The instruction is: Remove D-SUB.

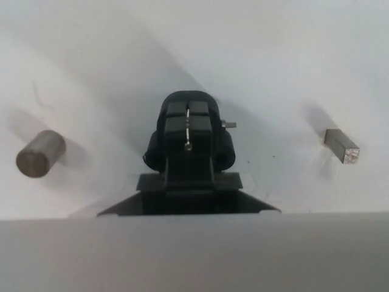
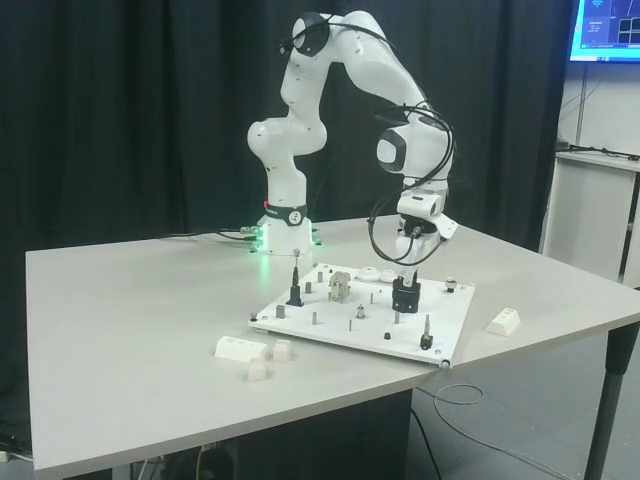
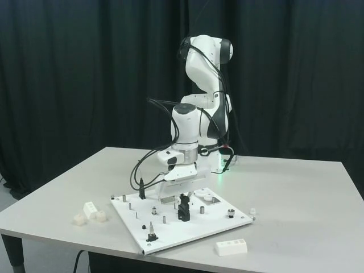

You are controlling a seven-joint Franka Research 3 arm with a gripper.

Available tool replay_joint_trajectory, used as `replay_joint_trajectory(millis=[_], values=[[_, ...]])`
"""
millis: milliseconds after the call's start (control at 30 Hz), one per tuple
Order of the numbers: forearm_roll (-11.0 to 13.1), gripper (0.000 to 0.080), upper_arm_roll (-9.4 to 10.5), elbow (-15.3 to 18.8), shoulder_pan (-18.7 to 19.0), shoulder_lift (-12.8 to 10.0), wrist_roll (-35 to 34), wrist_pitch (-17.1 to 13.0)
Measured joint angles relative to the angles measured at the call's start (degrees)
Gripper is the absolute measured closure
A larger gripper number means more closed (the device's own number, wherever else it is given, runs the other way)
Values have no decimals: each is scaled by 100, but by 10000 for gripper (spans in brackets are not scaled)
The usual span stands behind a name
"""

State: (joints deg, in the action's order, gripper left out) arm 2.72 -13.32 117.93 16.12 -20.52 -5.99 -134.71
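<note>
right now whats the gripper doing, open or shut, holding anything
Gripper: shut on the black D-SUB plug, which stands on the white board.

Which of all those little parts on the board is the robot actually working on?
Find the white board on the grey table, then follow the white arm down to its gripper. Directly beneath sits a black plug. It is blocky and black, bigger than the thin grey pegs around it.
</note>
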Motion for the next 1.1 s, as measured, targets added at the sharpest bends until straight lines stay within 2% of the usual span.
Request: replay_joint_trajectory(millis=[100,133,500,667,1100], values=[[0,580,3,-47,4,6,0,69],[0,647,5,-70,5,10,0,105],[-20,647,7,-453,42,71,-39,705],[-114,647,6,-590,43,75,-137,888],[-163,649,4,-705,43,75,-200,1024]])
